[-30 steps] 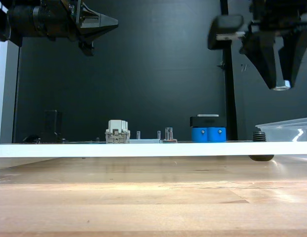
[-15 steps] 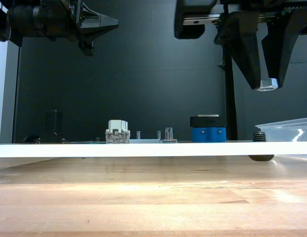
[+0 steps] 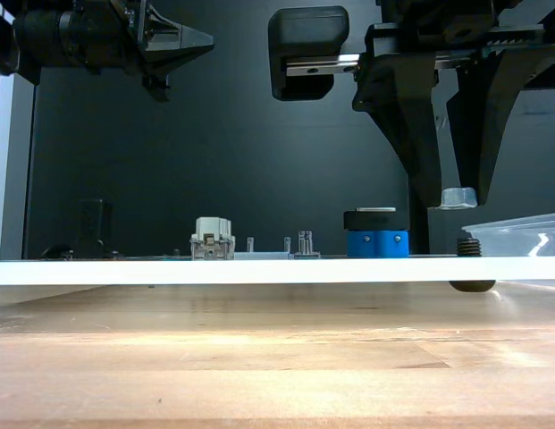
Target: Pick the M12 fastener and fasten on the M12 threads
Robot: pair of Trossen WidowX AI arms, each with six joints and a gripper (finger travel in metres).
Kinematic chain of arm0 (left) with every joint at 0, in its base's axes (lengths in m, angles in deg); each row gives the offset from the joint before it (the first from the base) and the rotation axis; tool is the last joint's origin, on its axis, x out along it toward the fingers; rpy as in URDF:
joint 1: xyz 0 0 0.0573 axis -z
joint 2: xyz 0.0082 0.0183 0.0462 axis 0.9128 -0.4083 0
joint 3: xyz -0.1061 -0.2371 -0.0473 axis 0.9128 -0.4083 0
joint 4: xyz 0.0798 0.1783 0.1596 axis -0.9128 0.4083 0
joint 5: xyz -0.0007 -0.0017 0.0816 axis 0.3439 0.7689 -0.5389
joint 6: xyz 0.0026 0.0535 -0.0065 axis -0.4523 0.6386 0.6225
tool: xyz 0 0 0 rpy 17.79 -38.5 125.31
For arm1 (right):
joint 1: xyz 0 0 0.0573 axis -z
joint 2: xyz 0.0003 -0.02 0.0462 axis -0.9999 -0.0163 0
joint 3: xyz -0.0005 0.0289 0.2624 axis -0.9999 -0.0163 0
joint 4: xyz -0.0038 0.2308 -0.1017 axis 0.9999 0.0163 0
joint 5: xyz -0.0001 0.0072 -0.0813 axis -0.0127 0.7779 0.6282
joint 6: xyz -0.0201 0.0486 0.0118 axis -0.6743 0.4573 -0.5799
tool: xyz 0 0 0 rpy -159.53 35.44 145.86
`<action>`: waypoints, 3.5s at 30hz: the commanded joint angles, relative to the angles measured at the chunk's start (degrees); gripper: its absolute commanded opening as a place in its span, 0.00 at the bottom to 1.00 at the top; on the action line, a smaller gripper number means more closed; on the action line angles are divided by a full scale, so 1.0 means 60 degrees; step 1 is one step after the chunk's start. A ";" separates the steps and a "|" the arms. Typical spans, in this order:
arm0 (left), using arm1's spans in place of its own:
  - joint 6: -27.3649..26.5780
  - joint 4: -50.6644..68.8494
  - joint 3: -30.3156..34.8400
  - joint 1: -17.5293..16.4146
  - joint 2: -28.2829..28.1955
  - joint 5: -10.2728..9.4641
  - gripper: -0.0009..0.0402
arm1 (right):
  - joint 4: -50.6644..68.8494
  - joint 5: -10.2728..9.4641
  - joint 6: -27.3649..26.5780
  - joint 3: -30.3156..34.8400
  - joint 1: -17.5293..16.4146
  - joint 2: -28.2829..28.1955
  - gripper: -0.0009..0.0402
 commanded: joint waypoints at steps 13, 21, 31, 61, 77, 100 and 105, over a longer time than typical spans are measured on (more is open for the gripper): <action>0.0000 0.0000 0.0004 -0.0004 0.0000 0.0000 0.02 | -0.0160 -0.0357 0.0007 -0.0142 -0.0047 -0.0149 0.09; 0.0000 0.0000 0.0004 0.0000 0.0000 0.0000 0.02 | -0.0313 -0.0419 0.0007 -0.0284 -0.0051 -0.0146 0.09; 0.0000 0.0000 0.0004 0.0000 0.0000 0.0000 0.02 | -0.0382 -0.0393 0.0011 -0.0353 -0.0044 -0.0146 0.09; 0.0000 0.0000 0.0004 0.0000 0.0000 0.0000 0.02 | -0.0798 -0.0280 0.0120 -0.0663 0.0084 -0.0109 0.09; 0.0000 0.0000 0.0004 -0.0004 0.0000 0.0000 0.02 | -0.0940 -0.0284 0.4080 -0.0820 0.0080 -0.0047 0.09; 0.0000 0.0000 0.0004 -0.0004 0.0000 0.0000 0.02 | -0.0907 -0.0251 1.5941 -0.0892 0.0084 0.0000 0.09; 0.0000 0.0000 0.0004 0.0000 0.0000 0.0000 0.02 | -0.0903 -0.0251 1.8633 -0.0892 0.0080 0.0000 0.09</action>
